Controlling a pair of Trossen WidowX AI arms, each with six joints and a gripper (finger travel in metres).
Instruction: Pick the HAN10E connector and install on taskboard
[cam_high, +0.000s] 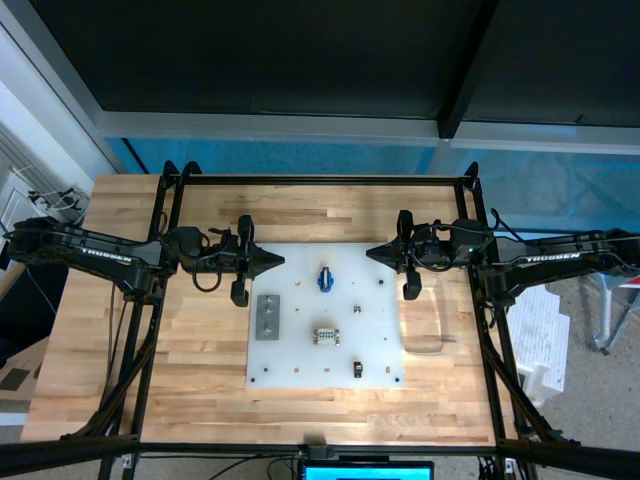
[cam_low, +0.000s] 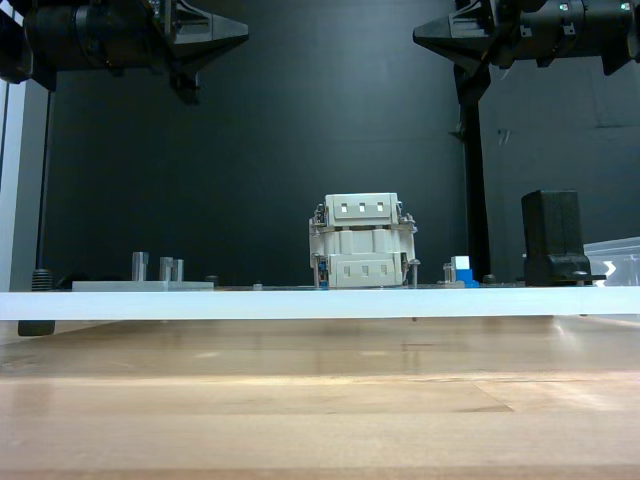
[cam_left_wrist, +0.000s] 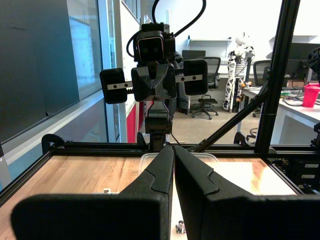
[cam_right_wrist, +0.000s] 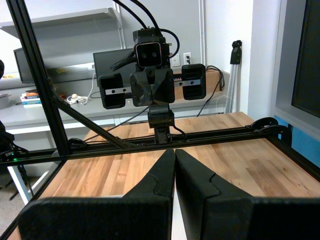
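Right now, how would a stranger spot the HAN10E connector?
Find the white taskboard mid-table, with the left claw and right claw hovering shut above its far side. Near its centre stands the HAN10E connector, beige with pin rows, unlike the grey block left or blue part behind.

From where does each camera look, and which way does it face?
High view: above the table's near edge, looking down and away at the taskboard and HAN10E connector; left arm, right arm, left gripper and right gripper show, both shut.
Low view: table height, near edge, looking level at the connector; both gripper tips hang high above the board.
Left wrist view: on the left arm, looking along its fingers at the right arm.
Right wrist view: mirrored, facing the left arm.
High and low views share the connector.
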